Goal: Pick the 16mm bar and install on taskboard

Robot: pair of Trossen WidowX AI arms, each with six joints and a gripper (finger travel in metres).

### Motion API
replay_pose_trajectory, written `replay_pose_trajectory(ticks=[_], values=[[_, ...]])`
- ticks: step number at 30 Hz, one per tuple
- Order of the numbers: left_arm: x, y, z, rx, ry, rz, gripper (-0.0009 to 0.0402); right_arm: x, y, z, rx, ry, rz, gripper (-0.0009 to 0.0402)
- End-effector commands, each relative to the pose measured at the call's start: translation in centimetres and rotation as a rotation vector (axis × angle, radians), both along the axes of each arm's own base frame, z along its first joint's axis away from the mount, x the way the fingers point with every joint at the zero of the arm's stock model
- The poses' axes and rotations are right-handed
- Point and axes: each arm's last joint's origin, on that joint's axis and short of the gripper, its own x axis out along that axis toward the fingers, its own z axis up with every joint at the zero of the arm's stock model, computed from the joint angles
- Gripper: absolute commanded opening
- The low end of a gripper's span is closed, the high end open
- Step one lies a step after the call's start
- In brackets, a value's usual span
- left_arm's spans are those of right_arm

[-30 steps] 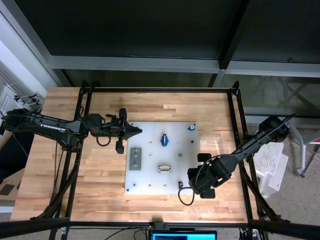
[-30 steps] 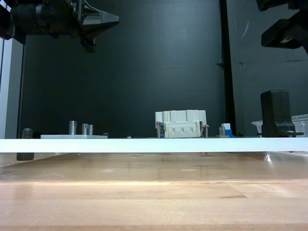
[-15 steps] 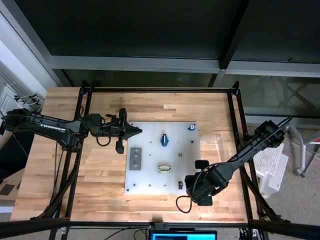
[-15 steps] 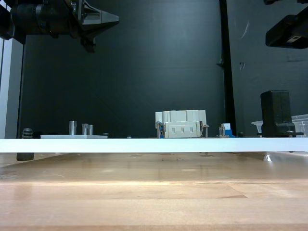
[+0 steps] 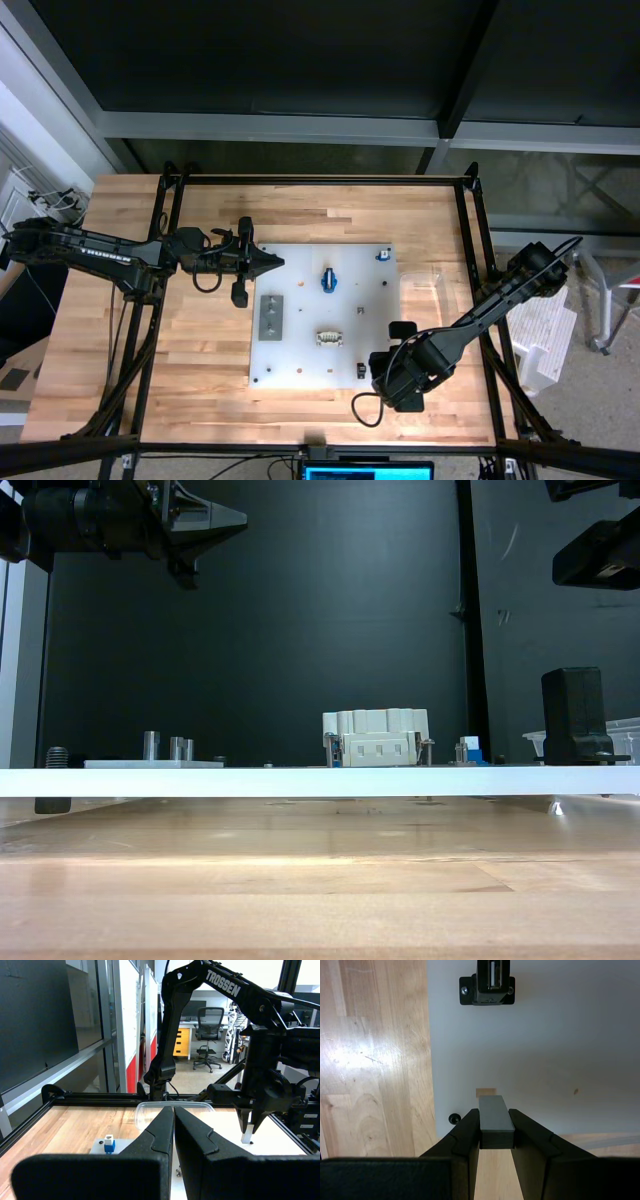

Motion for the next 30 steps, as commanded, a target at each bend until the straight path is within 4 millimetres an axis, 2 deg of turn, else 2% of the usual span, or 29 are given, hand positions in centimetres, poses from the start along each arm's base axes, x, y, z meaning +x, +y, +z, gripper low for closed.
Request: replay_pose_trajectory(ticks=[1, 30], values=[[0.0, 0.0, 0.0, 0.000, 0.000, 0.000, 0.0000, 0.0, 0.0, -0.1, -0.001, 0.002, 0.002, 0.0004], [0.0, 0.0, 0.0, 0.000, 0.000, 0.000, 0.0000, -0.1, 0.0, -1.4, 0.002, -0.003, 0.003, 0.0004]])
